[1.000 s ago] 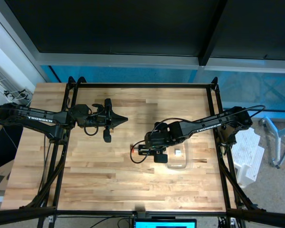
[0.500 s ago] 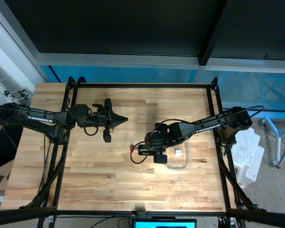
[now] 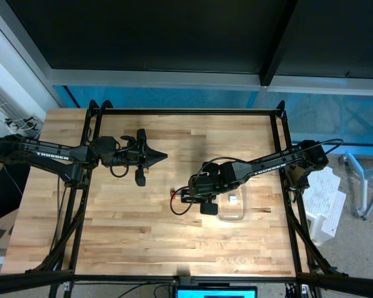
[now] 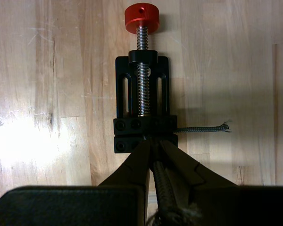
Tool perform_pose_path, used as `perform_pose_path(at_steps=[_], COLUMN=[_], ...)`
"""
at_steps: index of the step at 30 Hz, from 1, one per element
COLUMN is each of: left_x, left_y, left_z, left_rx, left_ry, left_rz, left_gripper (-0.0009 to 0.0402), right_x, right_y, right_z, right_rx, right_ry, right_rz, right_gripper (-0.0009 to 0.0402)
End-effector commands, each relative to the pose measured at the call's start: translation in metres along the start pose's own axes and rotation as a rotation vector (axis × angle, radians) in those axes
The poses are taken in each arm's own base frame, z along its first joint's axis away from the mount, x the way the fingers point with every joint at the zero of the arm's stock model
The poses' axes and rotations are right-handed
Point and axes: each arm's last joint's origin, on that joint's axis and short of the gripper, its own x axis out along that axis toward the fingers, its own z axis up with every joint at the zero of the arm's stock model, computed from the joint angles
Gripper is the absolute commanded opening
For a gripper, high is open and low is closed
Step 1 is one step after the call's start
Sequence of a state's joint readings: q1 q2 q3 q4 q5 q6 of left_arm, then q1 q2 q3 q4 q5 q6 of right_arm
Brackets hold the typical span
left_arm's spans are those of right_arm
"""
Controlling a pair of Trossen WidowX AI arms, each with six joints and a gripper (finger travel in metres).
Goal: Pick the usb-c connector and install on the hub
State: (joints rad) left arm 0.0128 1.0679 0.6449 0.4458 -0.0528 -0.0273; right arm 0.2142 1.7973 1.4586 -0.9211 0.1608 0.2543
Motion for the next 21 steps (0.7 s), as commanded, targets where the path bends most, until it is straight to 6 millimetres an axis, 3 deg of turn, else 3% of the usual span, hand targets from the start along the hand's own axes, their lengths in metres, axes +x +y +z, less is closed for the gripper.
perform_pose_path(at_steps=[1, 21], left_x=[0.0001, 0.0001], left_y=[0.0001, 0.0001], left_z=[0.0, 0.0001], left_rx=[0.0, 0.0], left_ry=[0.0, 0.0], left_rz=[0.0, 0.0], left_gripper=[0.0, 0.0], right_x=[-0.0004, 0.0025], right_y=[0.0003, 0.0], right_z=[0.0002, -0.0011], right_rx=[0.001, 0.002], right_ry=[-0.003, -0.001], right_rz=[0.001, 0.0], right_gripper=[0.0, 0.0])
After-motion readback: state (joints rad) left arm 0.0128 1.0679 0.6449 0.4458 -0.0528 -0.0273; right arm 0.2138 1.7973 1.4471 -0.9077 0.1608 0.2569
